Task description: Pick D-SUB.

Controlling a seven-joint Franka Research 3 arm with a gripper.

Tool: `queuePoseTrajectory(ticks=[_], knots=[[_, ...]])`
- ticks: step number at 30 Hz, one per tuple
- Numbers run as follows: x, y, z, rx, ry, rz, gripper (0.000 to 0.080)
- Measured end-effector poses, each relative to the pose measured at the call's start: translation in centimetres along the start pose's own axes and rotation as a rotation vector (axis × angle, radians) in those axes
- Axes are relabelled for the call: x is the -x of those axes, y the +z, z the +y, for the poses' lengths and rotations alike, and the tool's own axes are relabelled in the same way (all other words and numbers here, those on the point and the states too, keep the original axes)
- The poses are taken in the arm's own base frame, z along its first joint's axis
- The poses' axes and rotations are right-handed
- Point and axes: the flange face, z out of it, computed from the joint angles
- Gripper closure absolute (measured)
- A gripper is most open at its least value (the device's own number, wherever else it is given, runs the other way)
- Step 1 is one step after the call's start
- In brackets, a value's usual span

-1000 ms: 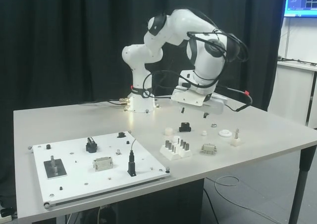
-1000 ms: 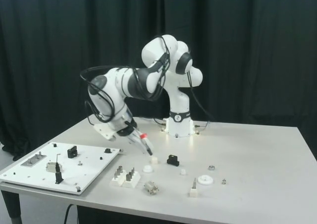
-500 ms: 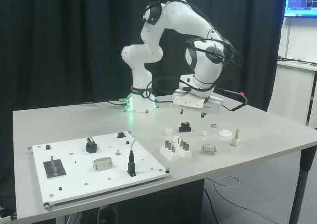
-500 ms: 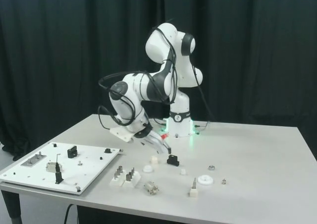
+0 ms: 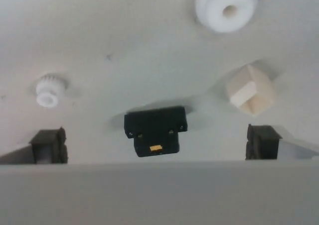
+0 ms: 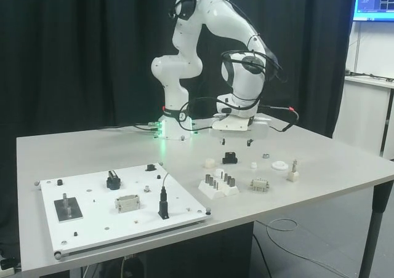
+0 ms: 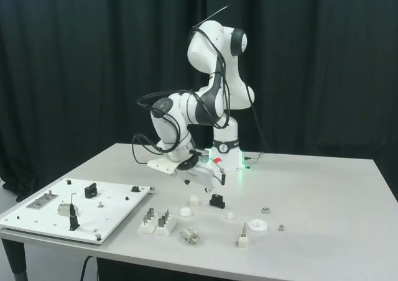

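The D-SUB [image 6: 229, 158] is a small black connector lying flat on the grey table [image 6: 92, 149], also seen in the second room view as the D-SUB [image 7: 217, 201]. My gripper [image 6: 236, 142] hovers just above it, open and holding nothing. In the wrist view the D-SUB [image 5: 155, 130] lies between the two black fingertips [image 5: 49, 145], with wide gaps on both sides. From the second room view my gripper [image 7: 205, 180] hangs a short way above the table, apart from the connector.
Beside the D-SUB lie a small white gear [image 5: 48, 89], a pale cube [image 5: 250, 90] and a white round disc [image 5: 227, 3]. Nearer the front edge stand a white pin block [image 6: 218, 184], a metal connector [image 6: 259, 184] and a peg block [image 6: 293, 172]. The white assembly board [image 6: 117, 207] sits front left.
The arm has swung towards its base and raised its elbow, carrying the gripper over the D-SUB. The fingers have stayed open. No part on the table has moved.
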Motion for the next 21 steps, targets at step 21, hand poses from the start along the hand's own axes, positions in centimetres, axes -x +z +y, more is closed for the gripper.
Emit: queuePoseTrajectory(ticks=[21], knots=[[4.9, 5.6, 2.8, -0.099, -0.064, 0.071, 0.0003]])
